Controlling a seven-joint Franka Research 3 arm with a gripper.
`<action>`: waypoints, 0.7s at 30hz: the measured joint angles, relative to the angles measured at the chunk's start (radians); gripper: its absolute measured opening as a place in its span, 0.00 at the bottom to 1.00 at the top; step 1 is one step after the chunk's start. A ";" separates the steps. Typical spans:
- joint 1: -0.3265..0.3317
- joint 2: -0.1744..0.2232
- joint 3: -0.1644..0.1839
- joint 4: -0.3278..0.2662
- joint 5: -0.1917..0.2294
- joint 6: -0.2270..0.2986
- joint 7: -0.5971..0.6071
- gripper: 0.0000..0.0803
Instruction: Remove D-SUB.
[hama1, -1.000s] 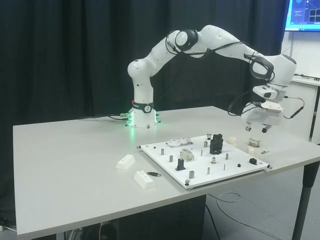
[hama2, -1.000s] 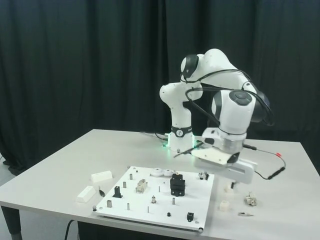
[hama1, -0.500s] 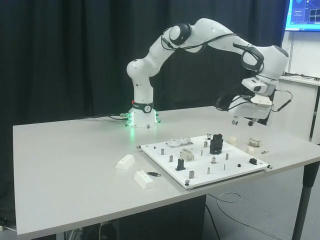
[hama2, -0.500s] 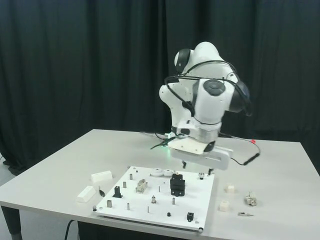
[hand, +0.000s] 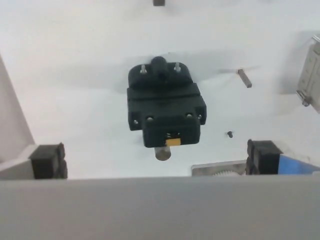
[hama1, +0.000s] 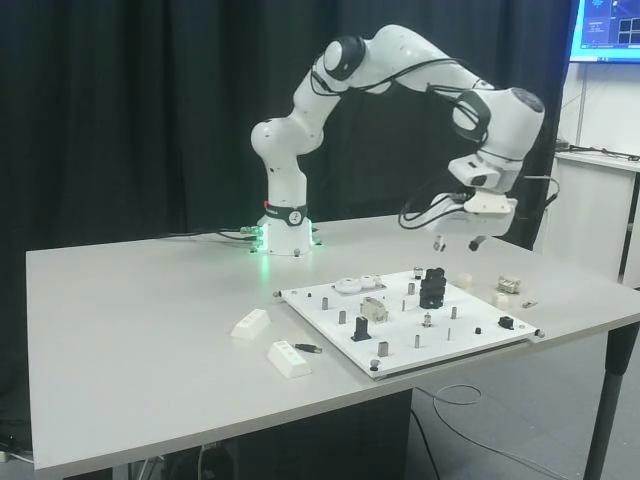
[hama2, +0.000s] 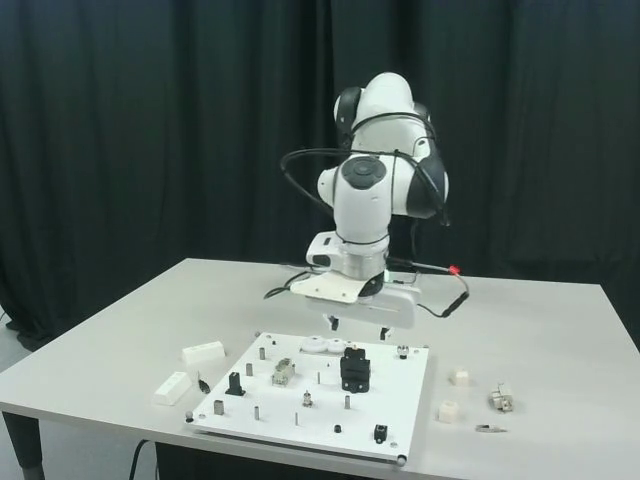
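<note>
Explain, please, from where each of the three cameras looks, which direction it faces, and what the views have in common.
Wrist view: sits on the arm's wrist, looks straight down at the blocky black connector housing on the flat white assembly board; both black fingertip pads show.
First room view: stands off one table corner, facing the grey table obliquely; the whole white arm shows.
Second room view: stands before the table, facing the arm's base; the gripper hangs above the board.
Shared: all three show the housing and board.
</note>
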 joint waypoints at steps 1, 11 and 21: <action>-0.008 -0.008 0.007 -0.014 0.000 0.007 -0.005 1.00; -0.046 -0.088 0.056 -0.192 0.000 0.118 -0.020 1.00; -0.046 -0.176 0.085 -0.375 0.000 0.271 -0.021 1.00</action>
